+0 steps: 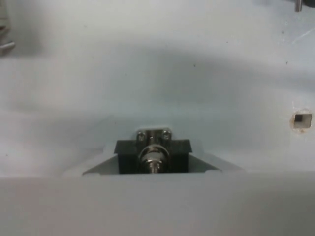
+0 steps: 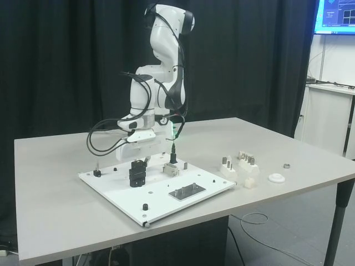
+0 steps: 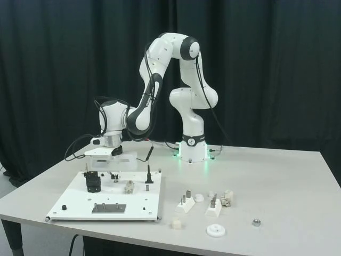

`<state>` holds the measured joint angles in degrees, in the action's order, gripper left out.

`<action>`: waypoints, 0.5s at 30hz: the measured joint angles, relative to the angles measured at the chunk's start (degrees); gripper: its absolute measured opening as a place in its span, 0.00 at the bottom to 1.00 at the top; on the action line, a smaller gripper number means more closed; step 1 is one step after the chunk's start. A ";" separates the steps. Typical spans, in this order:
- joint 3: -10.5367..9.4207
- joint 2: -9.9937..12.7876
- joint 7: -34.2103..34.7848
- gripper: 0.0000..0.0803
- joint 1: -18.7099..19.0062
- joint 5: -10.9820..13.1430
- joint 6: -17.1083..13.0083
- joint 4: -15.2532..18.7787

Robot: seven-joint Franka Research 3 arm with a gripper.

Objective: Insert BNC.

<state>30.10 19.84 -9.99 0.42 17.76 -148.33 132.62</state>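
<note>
A metal BNC connector (image 1: 154, 156) sits in a black holder (image 1: 152, 150), with a small screwed metal flange (image 1: 154, 133) just behind it on the white board (image 1: 157, 73). In the room views the black holder (image 2: 136, 173) (image 3: 93, 181) stands upright on the left part of the white board (image 2: 166, 202) (image 3: 136, 205). My gripper (image 2: 141, 157) (image 3: 104, 156) hangs just above and slightly behind it, with black cables looping off the wrist. A white edge of the gripper fills the near part of the wrist view.
On the board are a grey metal plate (image 2: 187, 191) (image 3: 108, 207), a black upright post (image 3: 149, 176), small pegs and a square hole (image 1: 301, 119). Right of the board lie white blocks with pegs (image 2: 244, 169) (image 3: 205, 204), a white gear (image 2: 275, 178) (image 3: 215, 230) and a nut (image 2: 287, 165) (image 3: 256, 222).
</note>
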 joint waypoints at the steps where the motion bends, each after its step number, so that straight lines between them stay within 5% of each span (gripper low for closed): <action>1: -0.01 0.02 -0.22 0.16 0.00 0.00 0.00 -0.02; 15: -0.05 0.09 -6.04 0.16 0.01 0.00 0.05 -0.09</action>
<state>30.05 19.94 -16.03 0.44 17.75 -148.29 132.53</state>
